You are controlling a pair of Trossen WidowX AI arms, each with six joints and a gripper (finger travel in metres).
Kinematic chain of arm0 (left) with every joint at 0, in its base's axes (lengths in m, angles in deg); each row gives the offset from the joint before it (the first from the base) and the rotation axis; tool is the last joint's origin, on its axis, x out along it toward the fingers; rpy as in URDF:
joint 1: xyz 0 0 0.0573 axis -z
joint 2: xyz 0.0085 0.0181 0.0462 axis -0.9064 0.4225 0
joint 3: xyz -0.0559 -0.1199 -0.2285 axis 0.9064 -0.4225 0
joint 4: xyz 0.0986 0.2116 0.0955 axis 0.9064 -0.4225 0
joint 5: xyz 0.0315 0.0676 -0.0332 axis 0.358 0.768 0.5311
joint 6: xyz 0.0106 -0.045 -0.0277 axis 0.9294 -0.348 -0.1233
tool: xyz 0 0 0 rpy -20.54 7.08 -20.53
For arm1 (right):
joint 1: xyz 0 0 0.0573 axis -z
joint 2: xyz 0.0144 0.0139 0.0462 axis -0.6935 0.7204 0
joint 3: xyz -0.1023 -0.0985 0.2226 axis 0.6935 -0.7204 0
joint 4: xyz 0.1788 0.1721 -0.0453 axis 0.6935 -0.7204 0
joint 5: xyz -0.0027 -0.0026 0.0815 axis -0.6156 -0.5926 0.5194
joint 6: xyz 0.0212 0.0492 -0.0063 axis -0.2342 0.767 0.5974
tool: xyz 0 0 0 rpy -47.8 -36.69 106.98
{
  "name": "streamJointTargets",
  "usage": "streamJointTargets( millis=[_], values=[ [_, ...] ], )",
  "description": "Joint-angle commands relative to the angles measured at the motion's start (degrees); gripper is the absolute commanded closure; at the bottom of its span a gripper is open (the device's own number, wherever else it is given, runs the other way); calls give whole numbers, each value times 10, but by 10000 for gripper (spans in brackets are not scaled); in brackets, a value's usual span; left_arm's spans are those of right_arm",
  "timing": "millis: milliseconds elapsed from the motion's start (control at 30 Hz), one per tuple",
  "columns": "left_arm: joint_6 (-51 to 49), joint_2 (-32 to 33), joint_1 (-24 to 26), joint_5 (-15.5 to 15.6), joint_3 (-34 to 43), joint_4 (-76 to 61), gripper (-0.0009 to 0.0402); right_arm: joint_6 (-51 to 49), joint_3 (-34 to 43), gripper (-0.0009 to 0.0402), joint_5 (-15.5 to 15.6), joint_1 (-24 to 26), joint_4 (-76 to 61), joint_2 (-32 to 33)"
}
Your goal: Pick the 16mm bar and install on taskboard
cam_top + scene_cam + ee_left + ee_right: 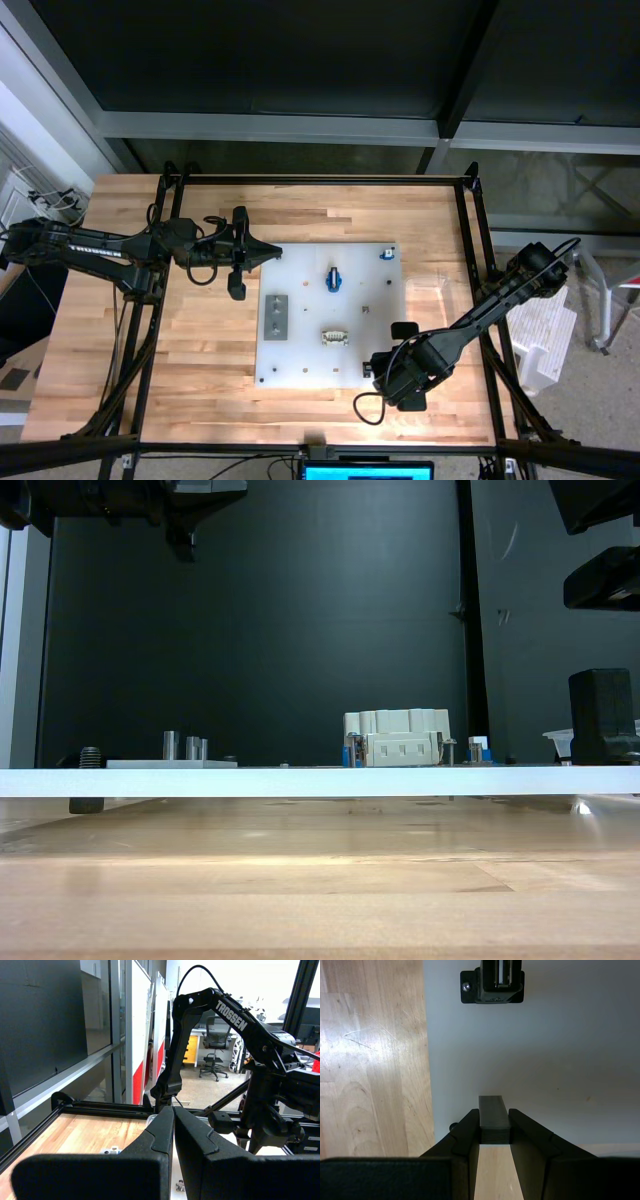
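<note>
- The 16mm bar [494, 1119] is pinched tight in my right claw [493, 1114], over the near right edge of the taskboard [555, 1060] and clear of any seat.
- Pickup looks done to me; seating it is what's left.
- My left claw [173, 1112] is closed on nothing, up over the board's far-left side.

Even overhead light; close objects soft.
Glare whitens the pale wooden table [350, 1045] beside the matte white task board [545, 1050]. The dark grey 16mm bar [493, 1106], clamped in the right gripper [493, 1116] at the board's near-right edge, looks soft; the left gripper [173, 1112], pressed closed by the board's far-left corner, blurs against an overexposed room.
</note>
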Motion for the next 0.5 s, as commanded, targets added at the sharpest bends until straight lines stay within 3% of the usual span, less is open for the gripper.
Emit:
streamJointTargets(
  millis=[33, 500],
  values=[
    [0, 0, 0, 0, 0, 0, 393, 1, -5, 393, -1, 0, 3, 0],
    [0, 0, 0, 0, 0, 0, 393, 1, -42, 393, -6, -1, 47, 0]
  ],
)
